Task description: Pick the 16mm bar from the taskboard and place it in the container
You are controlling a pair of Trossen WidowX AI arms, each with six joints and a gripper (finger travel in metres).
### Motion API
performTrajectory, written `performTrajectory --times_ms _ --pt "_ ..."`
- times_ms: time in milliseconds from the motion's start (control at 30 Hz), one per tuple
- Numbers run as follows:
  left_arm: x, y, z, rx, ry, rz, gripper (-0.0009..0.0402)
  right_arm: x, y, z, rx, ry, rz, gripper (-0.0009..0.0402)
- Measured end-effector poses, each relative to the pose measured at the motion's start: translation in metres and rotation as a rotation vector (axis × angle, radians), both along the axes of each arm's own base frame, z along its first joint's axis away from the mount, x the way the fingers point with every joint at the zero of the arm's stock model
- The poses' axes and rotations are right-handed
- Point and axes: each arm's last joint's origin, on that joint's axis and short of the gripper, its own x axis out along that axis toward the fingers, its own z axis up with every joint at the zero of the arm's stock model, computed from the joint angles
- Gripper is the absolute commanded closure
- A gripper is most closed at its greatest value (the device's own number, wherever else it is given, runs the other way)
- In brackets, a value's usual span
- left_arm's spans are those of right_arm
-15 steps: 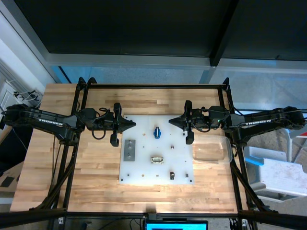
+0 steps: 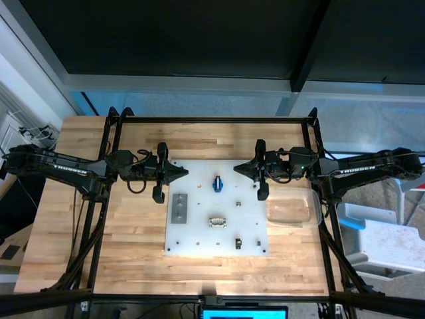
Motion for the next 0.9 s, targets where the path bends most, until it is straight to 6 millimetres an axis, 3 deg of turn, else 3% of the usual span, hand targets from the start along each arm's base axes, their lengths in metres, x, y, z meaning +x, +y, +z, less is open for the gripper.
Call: performTrajectory --times_ms 167,333,700,900 --pt "0.0 0.0 0.0 0.0 0.0 0.0 0.0393 0.0 0.0 -0.002 0.001 0.018 0.011 0.0393" --pt "0.0 0.0 0.0 0.0 0.0 0.0 0.0393 0.002 0.0 -0.001 0.007 0.184 0.01 0.0393" --pt "0.0 0.0 0.0 0.0 0.003 0.0 0.0393 0.0 0.003 0.02 0.024 0.428 0.013 0.0393" --pt "0.0 0.0 0.0 0.0 0.003 0.0 0.0393 0.012 0.005 0.029 0.021 0.595 0.018 0.0393"
